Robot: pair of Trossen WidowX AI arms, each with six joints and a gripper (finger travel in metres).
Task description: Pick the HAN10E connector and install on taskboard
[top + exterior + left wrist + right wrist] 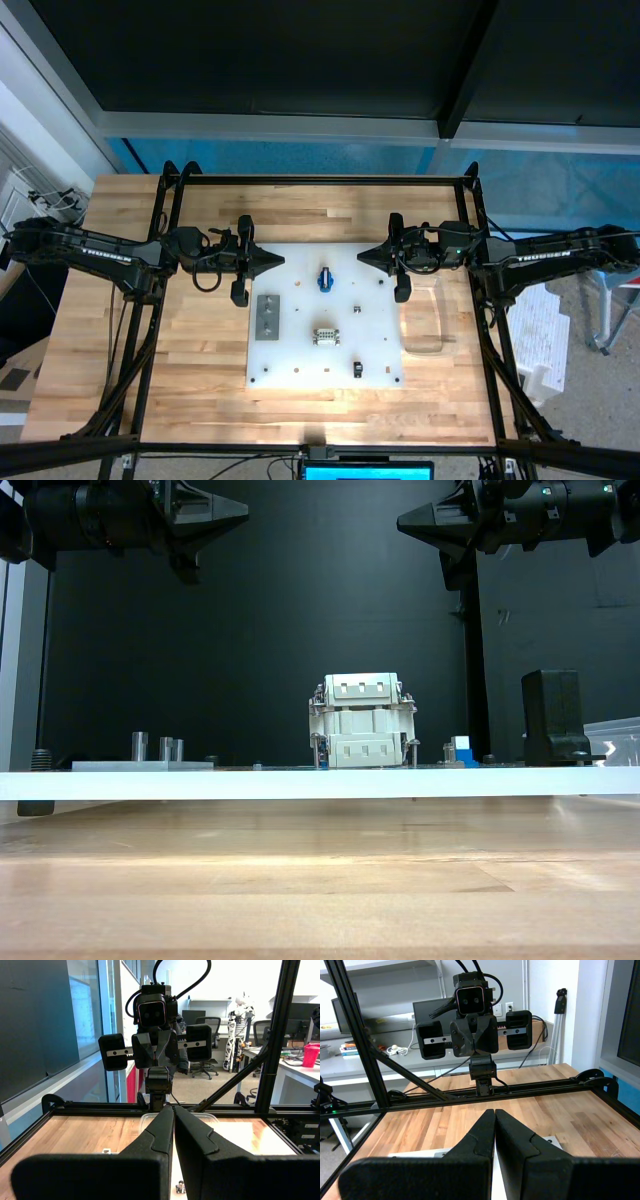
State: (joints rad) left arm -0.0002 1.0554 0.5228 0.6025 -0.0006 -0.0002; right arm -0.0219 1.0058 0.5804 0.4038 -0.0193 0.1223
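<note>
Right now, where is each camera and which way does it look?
High: above the near edge, looking down at the taskboard; left gripper and right gripper, both shut, over its far side.
Low: table height, level at the HAN10E connector; both grippers overhead.
Left wrist: along left gripper, facing the right one.
Right wrist: the reverse.
High and low share the connector.

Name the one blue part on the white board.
The small upright part toward the board's far side; the block is grey, the connector beige, the fitting black. Left gripper and right gripper, both shut, hover either side of it.
</note>
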